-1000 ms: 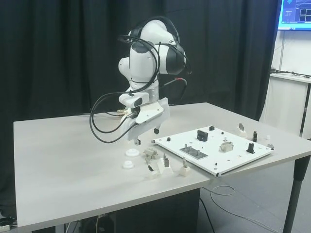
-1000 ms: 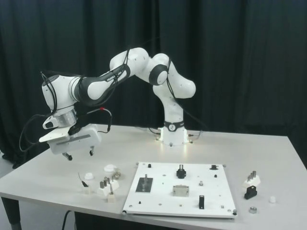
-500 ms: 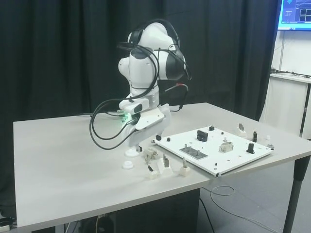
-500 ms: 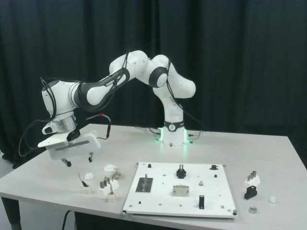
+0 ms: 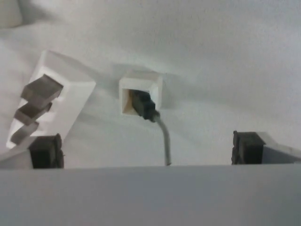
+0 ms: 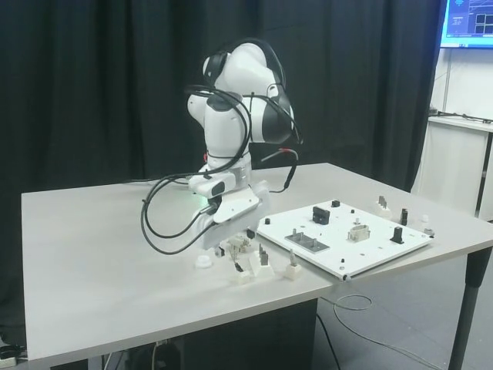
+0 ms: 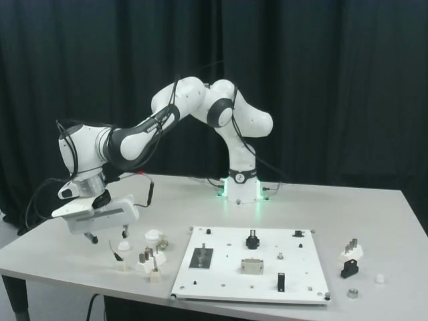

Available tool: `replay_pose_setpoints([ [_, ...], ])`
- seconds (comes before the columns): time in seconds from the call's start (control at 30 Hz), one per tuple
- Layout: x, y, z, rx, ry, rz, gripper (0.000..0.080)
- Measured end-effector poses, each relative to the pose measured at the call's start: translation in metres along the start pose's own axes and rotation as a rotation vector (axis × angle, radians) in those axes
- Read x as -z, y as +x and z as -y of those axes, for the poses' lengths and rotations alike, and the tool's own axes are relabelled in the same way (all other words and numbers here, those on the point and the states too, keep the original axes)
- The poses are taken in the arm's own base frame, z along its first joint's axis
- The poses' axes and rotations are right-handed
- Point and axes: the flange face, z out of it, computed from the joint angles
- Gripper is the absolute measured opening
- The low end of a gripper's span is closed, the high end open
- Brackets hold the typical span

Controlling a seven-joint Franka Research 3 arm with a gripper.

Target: Pick USB.

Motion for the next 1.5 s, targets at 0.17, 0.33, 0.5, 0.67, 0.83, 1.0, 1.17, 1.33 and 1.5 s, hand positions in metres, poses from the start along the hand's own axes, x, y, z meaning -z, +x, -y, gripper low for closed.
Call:
replay_pose_setpoints([
  [0.17, -0.010, 0.002, -0.001, 0.001, 0.000, 0.008, 0.0800],
  [0.33, -0.019, 0.003, -0.002, 0.004, -0.003, 0.016, 0.0800],
  [0.5, -0.026, 0.004, -0.002, 0.009, -0.007, 0.024, 0.0800],
  [0.67, -0.032, 0.004, -0.003, 0.008, -0.010, 0.030, 0.0800],
  [0.83, -0.036, 0.005, -0.003, 0.007, -0.012, 0.034, 0.0800],
  [1.0, -0.038, 0.005, -0.003, 0.007, -0.009, 0.036, 0.0800],
  [1.17, -0.040, 0.005, -0.003, 0.007, -0.008, 0.038, 0.0800],
  [1.33, -0.042, 0.005, -0.003, 0.006, -0.008, 0.041, 0.0800],
  [1.5, -0.045, 0.005, -0.003, 0.008, -0.008, 0.044, 0.0800],
])
